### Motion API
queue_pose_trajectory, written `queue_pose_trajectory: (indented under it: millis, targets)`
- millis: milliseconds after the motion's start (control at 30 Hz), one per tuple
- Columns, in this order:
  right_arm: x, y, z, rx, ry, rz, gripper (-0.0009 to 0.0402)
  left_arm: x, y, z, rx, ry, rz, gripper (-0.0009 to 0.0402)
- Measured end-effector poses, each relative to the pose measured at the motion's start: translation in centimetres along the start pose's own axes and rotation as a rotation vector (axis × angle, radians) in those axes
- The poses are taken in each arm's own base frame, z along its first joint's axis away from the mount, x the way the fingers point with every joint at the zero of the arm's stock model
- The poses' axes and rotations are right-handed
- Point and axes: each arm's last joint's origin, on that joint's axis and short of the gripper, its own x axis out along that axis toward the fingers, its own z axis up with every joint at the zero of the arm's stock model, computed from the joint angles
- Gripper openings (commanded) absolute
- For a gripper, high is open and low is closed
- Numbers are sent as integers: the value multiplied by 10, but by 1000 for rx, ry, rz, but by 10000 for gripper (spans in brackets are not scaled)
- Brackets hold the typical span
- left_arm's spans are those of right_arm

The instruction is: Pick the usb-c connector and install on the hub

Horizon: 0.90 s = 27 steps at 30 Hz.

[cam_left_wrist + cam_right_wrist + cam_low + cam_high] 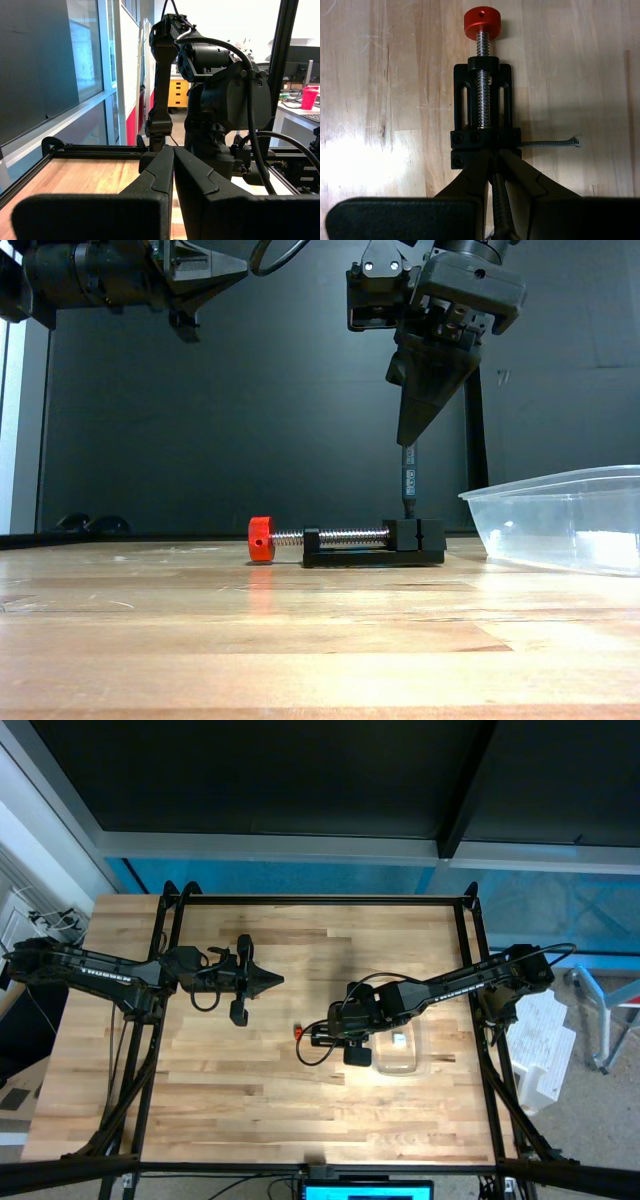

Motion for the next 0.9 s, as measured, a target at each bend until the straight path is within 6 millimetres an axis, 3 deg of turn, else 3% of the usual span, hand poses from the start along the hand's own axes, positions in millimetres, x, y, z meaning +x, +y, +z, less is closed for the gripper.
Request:
queue_pose_trajectory:
  millis: [667,900]
  targets:
    - [4,-1,0,5,-8,2,2,0,0,0,0,0,0,0]
    - [3,-1,0,7,-17,4,42,0,0,0,0,0,0,0]
